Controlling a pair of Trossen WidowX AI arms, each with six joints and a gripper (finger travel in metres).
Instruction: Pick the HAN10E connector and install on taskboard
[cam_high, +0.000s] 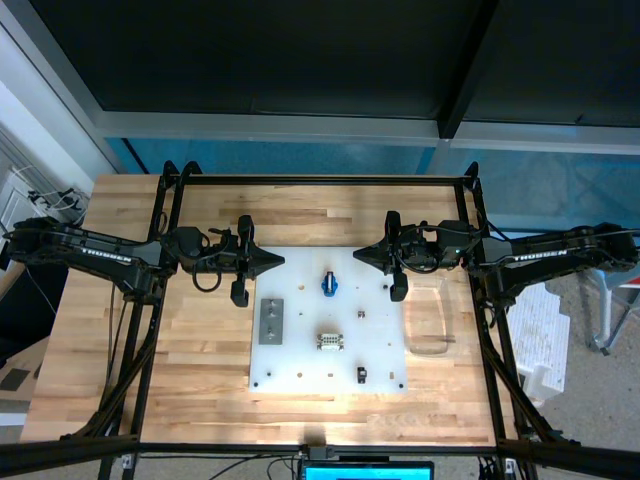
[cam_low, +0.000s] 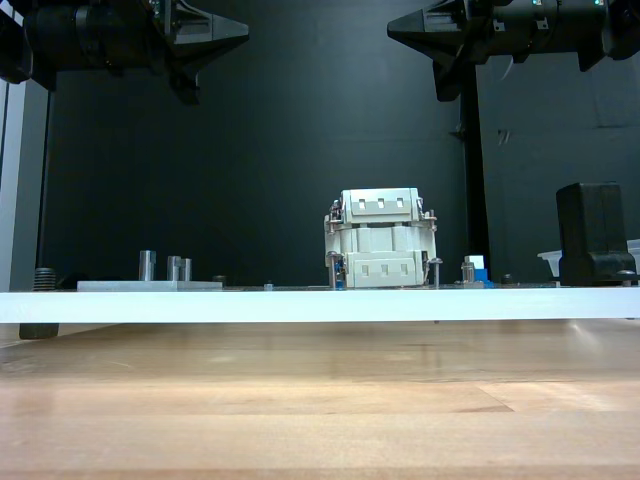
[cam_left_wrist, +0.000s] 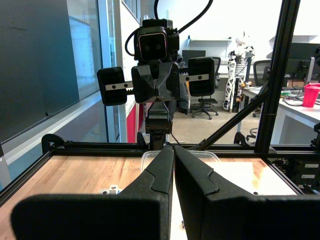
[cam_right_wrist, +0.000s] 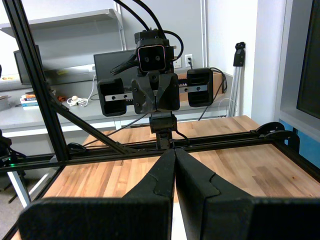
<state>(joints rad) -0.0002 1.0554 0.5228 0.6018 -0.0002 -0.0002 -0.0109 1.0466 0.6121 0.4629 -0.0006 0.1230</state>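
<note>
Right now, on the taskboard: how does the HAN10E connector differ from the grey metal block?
Height: the HAN10E connector stands tall in the low view; the grey metal block lies flat with short pegs. Look: connector is beige with silvery ends; block is plain grey, longer. Place: block sits left of the connector. Shared: both rest on the taskboard, unheld; left gripper and right gripper hover above its far edge, fingers shut.
</note>
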